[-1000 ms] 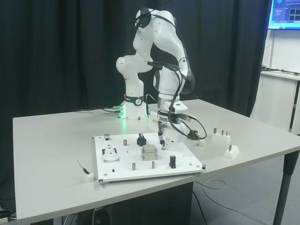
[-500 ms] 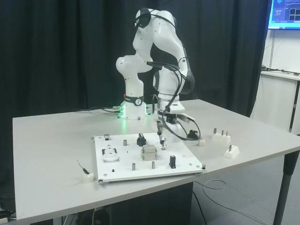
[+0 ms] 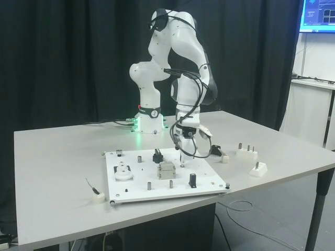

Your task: Insert BNC.

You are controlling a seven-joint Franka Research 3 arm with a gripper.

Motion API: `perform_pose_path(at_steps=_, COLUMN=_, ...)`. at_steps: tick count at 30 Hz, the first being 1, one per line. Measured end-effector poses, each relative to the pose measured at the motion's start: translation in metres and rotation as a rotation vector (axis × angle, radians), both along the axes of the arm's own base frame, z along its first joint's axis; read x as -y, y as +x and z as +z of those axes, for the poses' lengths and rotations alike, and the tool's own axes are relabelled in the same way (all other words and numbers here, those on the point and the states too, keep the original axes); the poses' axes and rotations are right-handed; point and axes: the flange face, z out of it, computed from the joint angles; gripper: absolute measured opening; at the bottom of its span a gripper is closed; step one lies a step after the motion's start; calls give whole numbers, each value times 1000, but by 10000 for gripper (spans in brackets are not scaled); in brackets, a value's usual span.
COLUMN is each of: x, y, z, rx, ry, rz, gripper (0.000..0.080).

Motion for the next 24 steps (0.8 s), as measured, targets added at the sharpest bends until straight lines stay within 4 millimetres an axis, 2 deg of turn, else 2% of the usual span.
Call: perform_pose_path(at_steps=24, x=7, y=-2, z=0, rx=21, ry=45, rz=-305, gripper=120)
